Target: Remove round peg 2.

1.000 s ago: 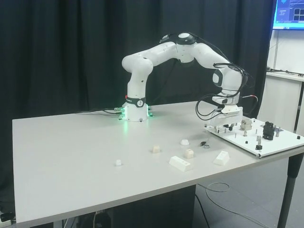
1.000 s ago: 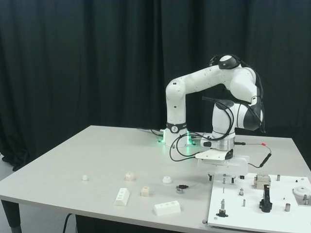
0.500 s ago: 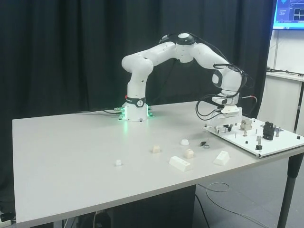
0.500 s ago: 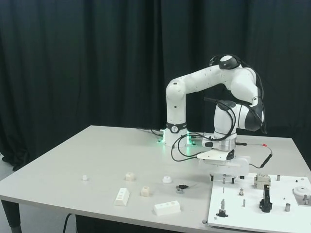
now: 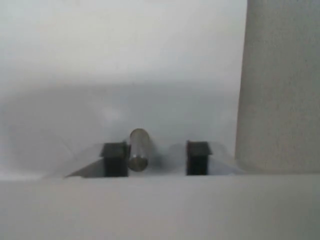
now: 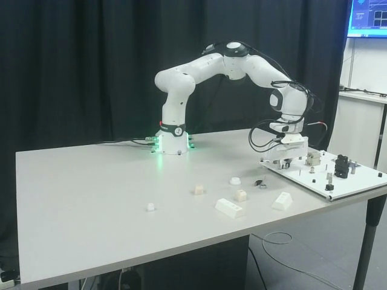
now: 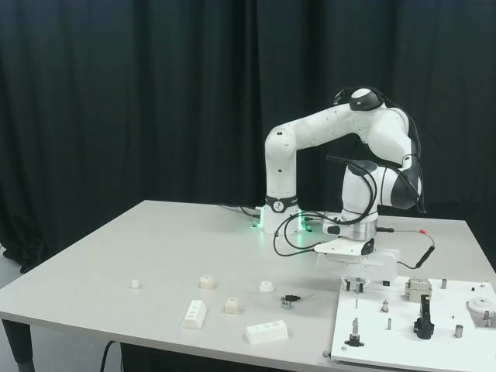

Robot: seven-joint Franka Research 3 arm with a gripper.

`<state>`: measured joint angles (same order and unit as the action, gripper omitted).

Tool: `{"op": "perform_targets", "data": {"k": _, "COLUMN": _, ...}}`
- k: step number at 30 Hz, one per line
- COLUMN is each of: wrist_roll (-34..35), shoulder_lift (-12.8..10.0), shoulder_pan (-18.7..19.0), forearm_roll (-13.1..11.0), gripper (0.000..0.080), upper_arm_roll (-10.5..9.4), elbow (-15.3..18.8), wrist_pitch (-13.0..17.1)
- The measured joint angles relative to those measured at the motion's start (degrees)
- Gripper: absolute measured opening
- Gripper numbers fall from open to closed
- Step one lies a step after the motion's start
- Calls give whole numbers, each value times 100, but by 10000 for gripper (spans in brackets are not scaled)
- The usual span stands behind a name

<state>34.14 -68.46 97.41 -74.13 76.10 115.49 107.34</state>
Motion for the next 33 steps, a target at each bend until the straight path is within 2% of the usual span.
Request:
{"op": "perform_targets", "data": {"k": 2, "wrist_roll": 8, "shoulder_lift": 4, "shoulder_pan": 10, "forearm_roll": -43, "gripper": 512, "upper_arm_roll": -1, "elbow": -3, "wrist_pitch": 1}}
{"op": "perform_targets", "data": {"k": 3, "wrist_roll": 8, "shoulder_lift": 4, "shoulder_pan": 17, "forearm_roll": -68, "gripper": 172, "upper_arm_roll": -1, "elbow": -4, "wrist_pitch": 3}}
{"op": "perform_targets", "data": {"k": 7, "wrist_roll": 51, "shoulder_lift": 3, "shoulder_pan": 51, "forearm_roll": -95, "gripper": 172, "upper_arm_roll": -1, "elbow": 0, "wrist_pitch": 34}}
{"op": "perform_targets", "data": {"k": 8, "wrist_roll": 72, "shoulder_lift": 3, "shoulder_pan": 57, "forearm_roll": -95, "gripper": 75, "upper_arm_roll": -1, "elbow": 2, "wrist_pitch": 43}}
{"op": "perform_targets", "data": {"k": 26, "wrist_roll": 104, "shoulder_lift": 7, "shoulder_pan": 82, "forearm_roll": -69, "gripper": 76, "upper_arm_roll": 25, "elbow": 13, "wrist_pitch": 80}}
{"op": "perform_targets", "data": {"k": 33, "wrist_roll": 104, "shoulder_lift": 17, "shoulder_pan": 163, "forearm_roll": -32, "gripper": 75, "upper_arm_roll": 165, "elbow": 55, "wrist_pitch": -6}}
